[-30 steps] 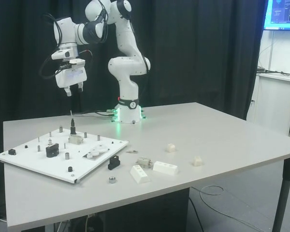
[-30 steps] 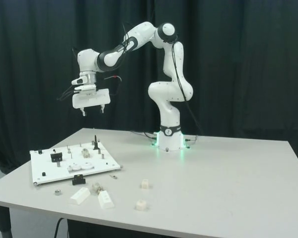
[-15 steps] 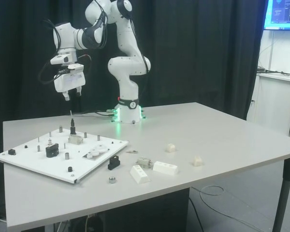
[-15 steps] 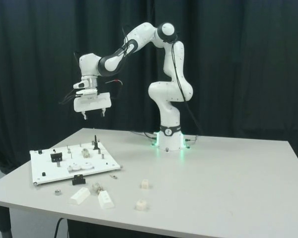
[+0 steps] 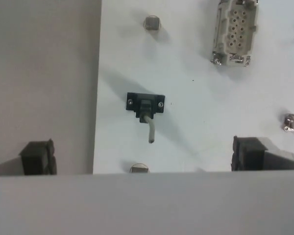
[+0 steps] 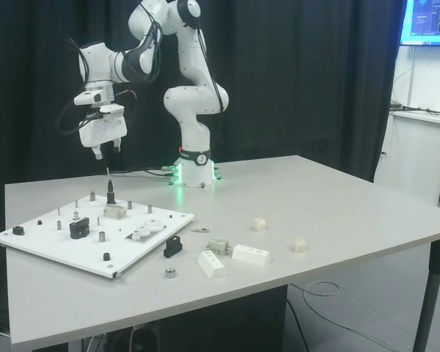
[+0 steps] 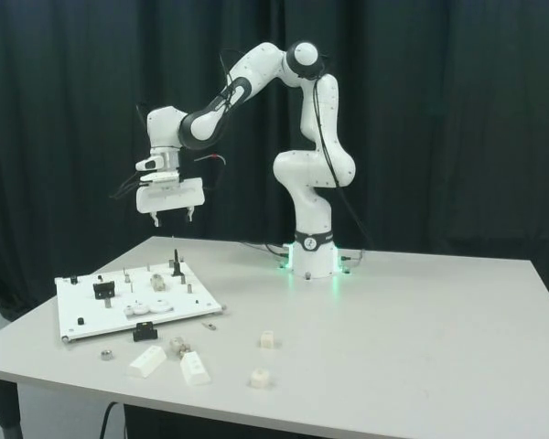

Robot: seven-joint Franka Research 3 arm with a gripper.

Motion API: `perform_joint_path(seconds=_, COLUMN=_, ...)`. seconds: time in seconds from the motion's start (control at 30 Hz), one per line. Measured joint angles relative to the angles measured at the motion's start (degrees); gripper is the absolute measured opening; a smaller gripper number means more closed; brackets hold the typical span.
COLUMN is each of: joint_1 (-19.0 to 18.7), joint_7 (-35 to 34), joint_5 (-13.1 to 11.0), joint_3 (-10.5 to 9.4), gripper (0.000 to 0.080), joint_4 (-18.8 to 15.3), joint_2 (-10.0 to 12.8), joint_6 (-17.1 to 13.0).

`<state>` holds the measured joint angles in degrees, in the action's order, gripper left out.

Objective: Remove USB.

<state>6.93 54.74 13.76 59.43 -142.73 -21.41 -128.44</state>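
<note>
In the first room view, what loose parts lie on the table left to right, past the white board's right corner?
Black block, then the two white blocks, then small cube, then small cube.

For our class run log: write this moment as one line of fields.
phase: approach | claw: open, above board, holding nothing | USB plug: upright in its socket, untouched | next: probably descend

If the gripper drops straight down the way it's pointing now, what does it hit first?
Most likely the USB plug, standing upright on the white board; the open gripper hangs well above it, nearly centred. Nothing else shows in between, though exact alignment is uncertain.
</note>
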Motion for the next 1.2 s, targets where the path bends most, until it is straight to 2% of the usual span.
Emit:
perform_joint_path(seconds=0.13, joint_1=-0.15, joint_7=1.78, joint_5=-1.53, joint_3=0.74, gripper=0.08, joint_4=-0.17, joint_2=1.27, joint_6=-1.04)
perform_joint_path(seconds=0.37, joint_1=-0.23, joint_7=5.99, joint_5=-5.63, joint_3=1.68, gripper=0.08, joint_4=-0.67, joint_2=4.15, joint_6=-3.23)
perform_joint_path(seconds=0.6, joint_1=-0.56, joint_7=10.94, joint_5=-10.87, joint_3=2.5, gripper=0.08, joint_4=-0.75, joint_2=7.76, joint_6=-4.89)
perform_joint_path(seconds=0.93, joint_1=-0.56, joint_7=16.49, joint_5=-18.41, joint_3=2.61, gripper=0.08, joint_4=-0.72, joint_2=13.24, joint_6=-6.72)
perform_joint_path(seconds=1.2, joint_1=-0.53, joint_7=20.11, joint_5=-23.16, joint_3=2.62, gripper=0.08, joint_4=-0.62, joint_2=16.56, joint_6=-7.13)
